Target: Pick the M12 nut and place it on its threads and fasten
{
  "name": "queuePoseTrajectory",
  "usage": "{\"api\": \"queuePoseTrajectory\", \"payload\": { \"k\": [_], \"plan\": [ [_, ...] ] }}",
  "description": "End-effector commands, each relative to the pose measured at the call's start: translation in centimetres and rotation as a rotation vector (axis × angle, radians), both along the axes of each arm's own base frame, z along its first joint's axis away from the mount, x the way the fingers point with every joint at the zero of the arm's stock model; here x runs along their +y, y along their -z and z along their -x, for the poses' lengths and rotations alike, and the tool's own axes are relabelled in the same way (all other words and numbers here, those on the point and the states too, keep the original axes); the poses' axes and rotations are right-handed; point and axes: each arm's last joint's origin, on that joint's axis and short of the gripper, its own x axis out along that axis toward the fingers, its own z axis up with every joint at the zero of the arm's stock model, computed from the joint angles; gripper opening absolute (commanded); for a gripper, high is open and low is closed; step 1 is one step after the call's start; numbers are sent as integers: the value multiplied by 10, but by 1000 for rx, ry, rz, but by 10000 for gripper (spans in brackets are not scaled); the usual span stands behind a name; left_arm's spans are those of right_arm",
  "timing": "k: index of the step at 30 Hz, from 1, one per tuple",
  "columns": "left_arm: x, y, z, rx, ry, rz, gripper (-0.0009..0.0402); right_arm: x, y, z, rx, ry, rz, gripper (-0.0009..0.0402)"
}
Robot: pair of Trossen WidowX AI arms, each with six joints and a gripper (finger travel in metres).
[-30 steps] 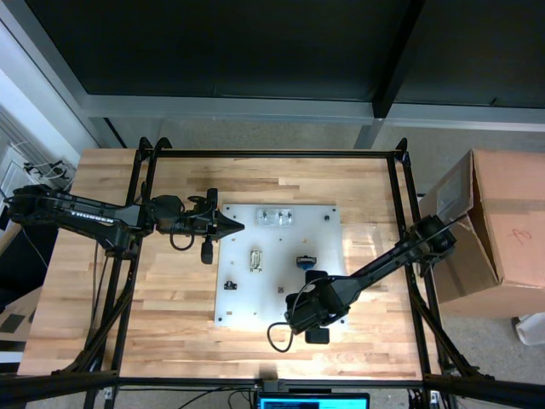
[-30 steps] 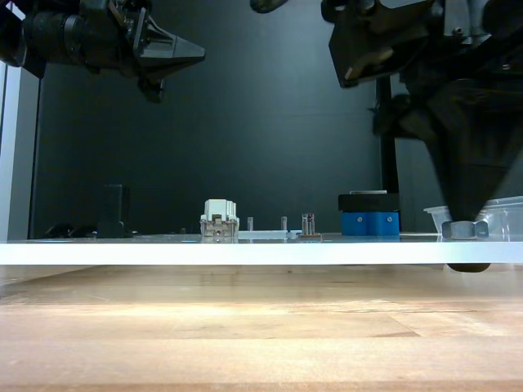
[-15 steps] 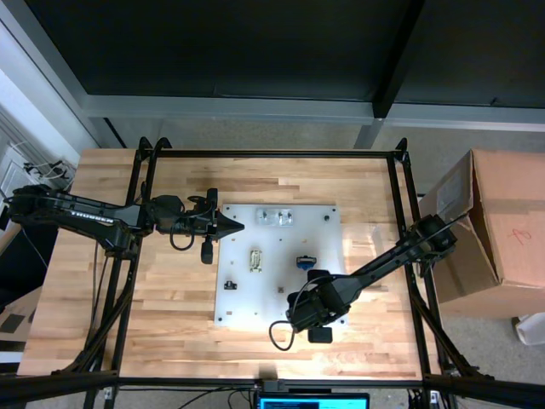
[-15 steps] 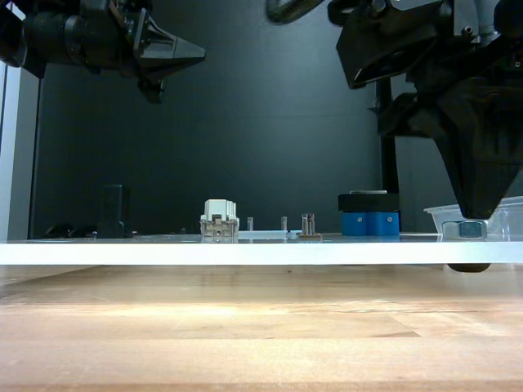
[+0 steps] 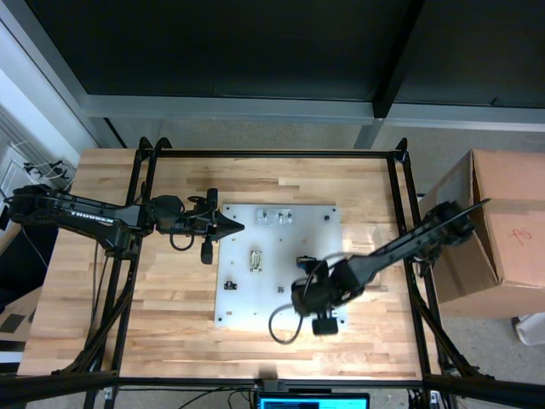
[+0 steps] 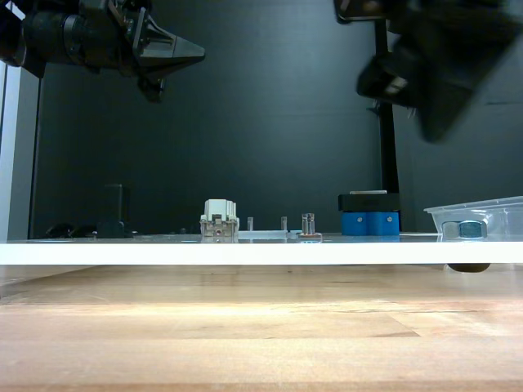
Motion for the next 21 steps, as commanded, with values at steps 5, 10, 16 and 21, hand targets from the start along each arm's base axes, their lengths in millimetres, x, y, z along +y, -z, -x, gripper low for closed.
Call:
{"api": "queuePoseTrajectory", "payload": {
  "k": [5,10,16,21],
  "plan": [
    [0,0,0,-1,0,0,0,-53,-30,16,-235,6,-29,0],
    [0,0,0,0,0,0,0,-93,-48,26,-482,41,-24,0],
    [0,0,0,0,0,0,0,-128,-60,40,-759,43,-20,0],
    [0,0,0,-1,0,0,0,-153,-63,53,-966,56,-71,0]
  ]
}}
